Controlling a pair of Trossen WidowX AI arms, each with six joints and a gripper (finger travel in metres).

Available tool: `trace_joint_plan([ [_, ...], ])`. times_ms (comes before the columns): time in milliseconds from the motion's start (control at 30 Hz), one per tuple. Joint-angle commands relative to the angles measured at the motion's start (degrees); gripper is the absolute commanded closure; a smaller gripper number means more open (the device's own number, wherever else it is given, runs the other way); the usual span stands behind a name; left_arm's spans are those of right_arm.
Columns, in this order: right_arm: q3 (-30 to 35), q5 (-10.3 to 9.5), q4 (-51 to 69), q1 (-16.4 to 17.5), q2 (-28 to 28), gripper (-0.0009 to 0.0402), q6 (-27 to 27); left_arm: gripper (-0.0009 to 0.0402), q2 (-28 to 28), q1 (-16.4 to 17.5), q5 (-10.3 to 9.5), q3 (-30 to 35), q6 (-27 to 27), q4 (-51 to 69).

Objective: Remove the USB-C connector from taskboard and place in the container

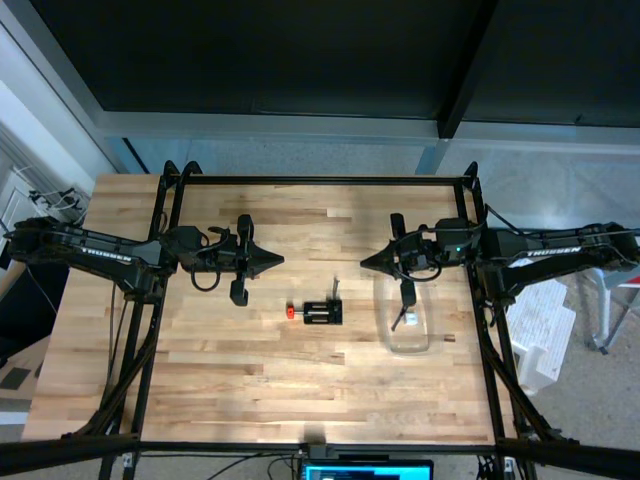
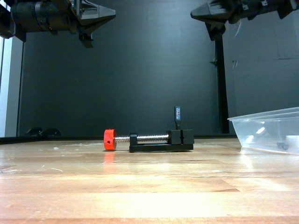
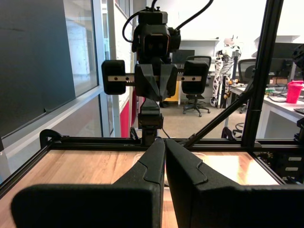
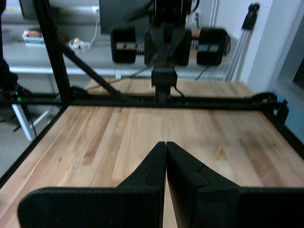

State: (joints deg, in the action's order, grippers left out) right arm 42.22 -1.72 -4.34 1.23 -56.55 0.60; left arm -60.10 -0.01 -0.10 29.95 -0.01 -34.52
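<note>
Table (image 1: 250,380): pale wooden planks. Taskboard (image 1: 320,313) lies near its centre. Clear container (image 1: 405,345) rests beside it, toward the right arm, not touching.

I count two arms and two hands: the left hand (image 1: 280,261) high over the left half of the one counter (image 1: 250,380), the right hand (image 1: 364,263) high over its right half, each with fingers pressed together. On the counter I count one taskboard (image 1: 320,312), one USB-C connector (image 2: 177,113), one container (image 1: 415,342) and one small white piece (image 1: 410,322).
</note>
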Motion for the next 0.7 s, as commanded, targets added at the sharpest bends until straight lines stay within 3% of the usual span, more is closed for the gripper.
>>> trace_joint_plan([
  [33,-0.04,0.07,-3.67,-0.09,-1.11,0.0393,0.15,0.0393,-0.02,0.0,0.02,0.0,0.0,-0.02],
  [533,-5.03,0.79,-18.36,-2.62,-2.36,0.0393,-0.37,0.0393,0.0,0.02,0.02,0.0,0.0,-0.02],
  [700,-6.62,-0.57,-21.79,-4.28,-3.72,0.0393,-2.08,0.0393,-0.02,0.0,0.02,0.0,0.0,-0.02],
])
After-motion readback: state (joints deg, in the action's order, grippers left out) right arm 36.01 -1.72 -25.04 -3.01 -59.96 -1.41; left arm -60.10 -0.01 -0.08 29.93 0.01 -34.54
